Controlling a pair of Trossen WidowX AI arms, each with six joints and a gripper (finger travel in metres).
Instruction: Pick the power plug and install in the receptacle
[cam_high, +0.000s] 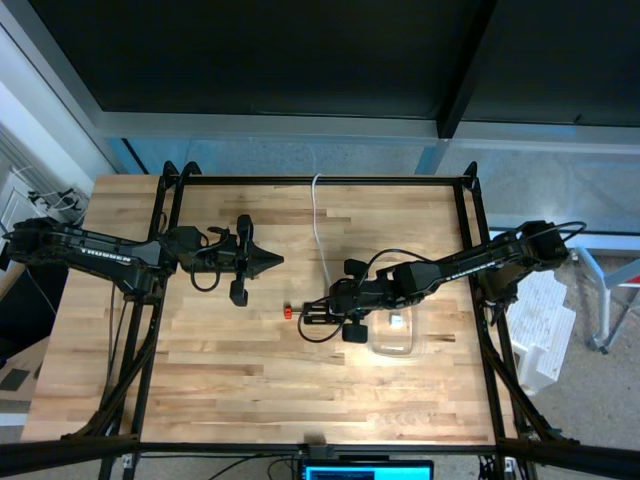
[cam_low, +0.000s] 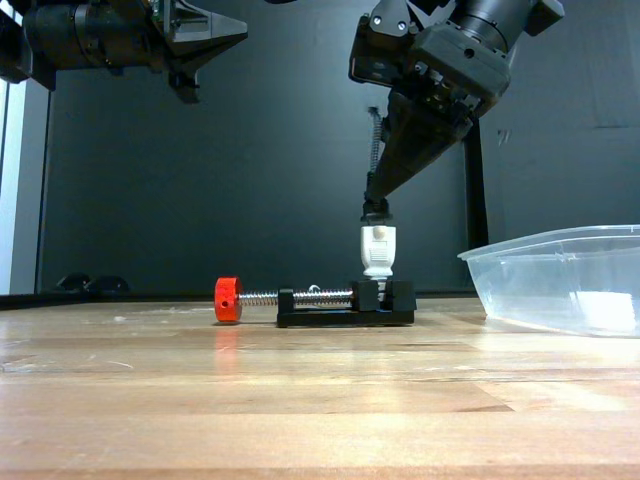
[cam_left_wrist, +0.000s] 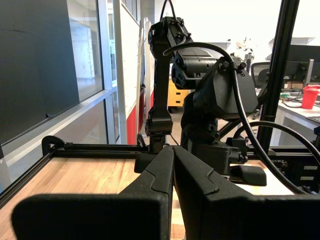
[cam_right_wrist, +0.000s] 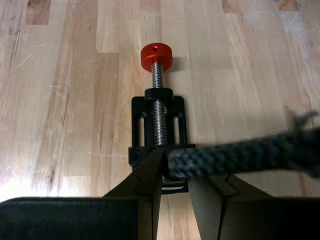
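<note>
My right gripper (cam_low: 376, 203) points straight down, shut on the power plug (cam_low: 375, 213), a tiny dark piece. The plug rests on top of the white receptacle (cam_low: 378, 250), which stands upright in a small black clamp (cam_low: 345, 303) with an orange-red knob (cam_low: 228, 299). In the right wrist view a dark braided cord (cam_right_wrist: 240, 155) runs out from between the fingers (cam_right_wrist: 147, 185), above the clamp (cam_right_wrist: 159, 125) and knob (cam_right_wrist: 156, 56). From above, the right gripper (cam_high: 335, 303) covers the receptacle. My left gripper (cam_high: 268, 260) hovers shut and empty, well left of the clamp.
A clear plastic tray (cam_high: 405, 345) sits just right of the clamp, its wall (cam_low: 560, 275) close to the right gripper. A white cable (cam_high: 320, 225) runs from the table's far edge to the clamp. A black frame (cam_high: 320, 181) borders the table.
</note>
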